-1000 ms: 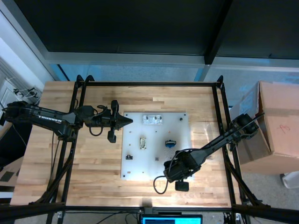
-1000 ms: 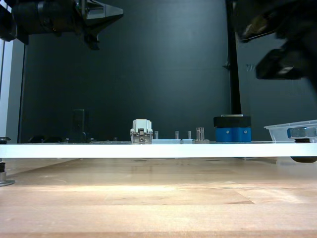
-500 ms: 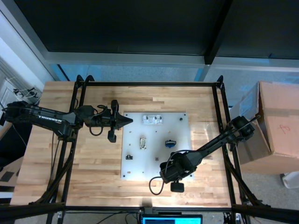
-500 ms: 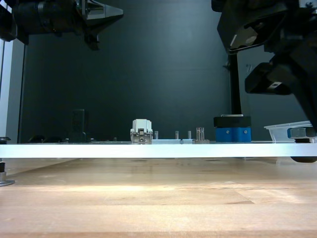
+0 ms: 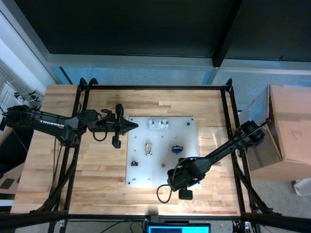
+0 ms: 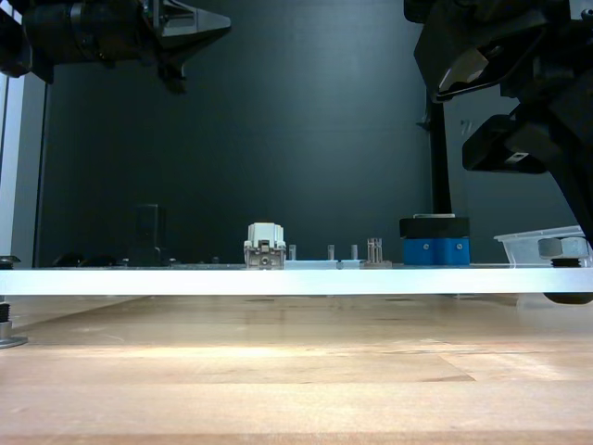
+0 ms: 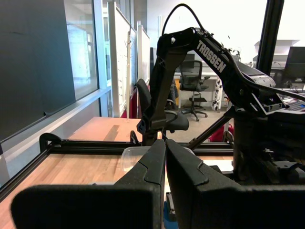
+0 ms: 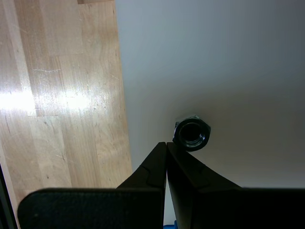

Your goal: Unfasten the M12 nut and place it in the container

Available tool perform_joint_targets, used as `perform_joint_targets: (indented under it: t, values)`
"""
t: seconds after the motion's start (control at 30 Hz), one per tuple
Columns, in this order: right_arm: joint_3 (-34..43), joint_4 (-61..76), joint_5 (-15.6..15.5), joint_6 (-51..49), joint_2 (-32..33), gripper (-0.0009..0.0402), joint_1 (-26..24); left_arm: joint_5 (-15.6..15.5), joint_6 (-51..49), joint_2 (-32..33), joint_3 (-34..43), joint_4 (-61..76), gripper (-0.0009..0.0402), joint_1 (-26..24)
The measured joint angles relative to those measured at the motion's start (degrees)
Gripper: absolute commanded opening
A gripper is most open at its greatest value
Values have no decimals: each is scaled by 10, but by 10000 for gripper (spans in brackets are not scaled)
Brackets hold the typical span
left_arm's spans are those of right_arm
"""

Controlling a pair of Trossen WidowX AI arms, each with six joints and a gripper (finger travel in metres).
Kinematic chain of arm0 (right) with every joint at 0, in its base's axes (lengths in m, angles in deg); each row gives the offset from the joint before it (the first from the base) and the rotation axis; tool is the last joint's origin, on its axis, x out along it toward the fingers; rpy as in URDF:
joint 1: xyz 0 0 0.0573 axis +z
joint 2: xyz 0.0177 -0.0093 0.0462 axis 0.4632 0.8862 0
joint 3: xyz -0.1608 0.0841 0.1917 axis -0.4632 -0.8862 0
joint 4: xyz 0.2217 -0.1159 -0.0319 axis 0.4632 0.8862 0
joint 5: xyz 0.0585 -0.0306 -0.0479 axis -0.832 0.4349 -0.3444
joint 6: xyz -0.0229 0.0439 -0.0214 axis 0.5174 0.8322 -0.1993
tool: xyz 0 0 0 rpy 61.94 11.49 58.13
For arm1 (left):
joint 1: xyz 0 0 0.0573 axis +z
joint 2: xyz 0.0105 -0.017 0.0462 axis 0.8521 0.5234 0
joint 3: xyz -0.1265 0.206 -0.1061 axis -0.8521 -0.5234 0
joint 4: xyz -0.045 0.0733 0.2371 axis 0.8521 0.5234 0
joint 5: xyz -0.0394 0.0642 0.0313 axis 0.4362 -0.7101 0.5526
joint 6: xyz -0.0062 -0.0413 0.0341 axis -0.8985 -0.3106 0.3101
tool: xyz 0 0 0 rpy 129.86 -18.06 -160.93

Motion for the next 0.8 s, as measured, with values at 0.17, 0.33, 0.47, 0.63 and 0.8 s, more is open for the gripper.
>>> perform_joint_targets:
  t: [0.17, 0.33, 0.47, 0.63, 0.8]
  values:
    - [7, 85, 190, 70, -19, 0, 0, 0, 0, 0, 0, 0, 0, 0]
    - [11, 113, 203, 77, -33, 0, 1, 0, 0, 0, 0, 0, 0, 0]
    - [11, 111, 132, 53, -34, 0, 0, 0, 0, 0, 0, 0, 0, 0]
    - [11, 80, 14, 33, -36, 0, 1, 0, 0, 0, 0, 0, 0, 0]
    - [9, 27, -37, 17, -37, 0, 0, 0, 0, 0, 0, 0, 0, 0]
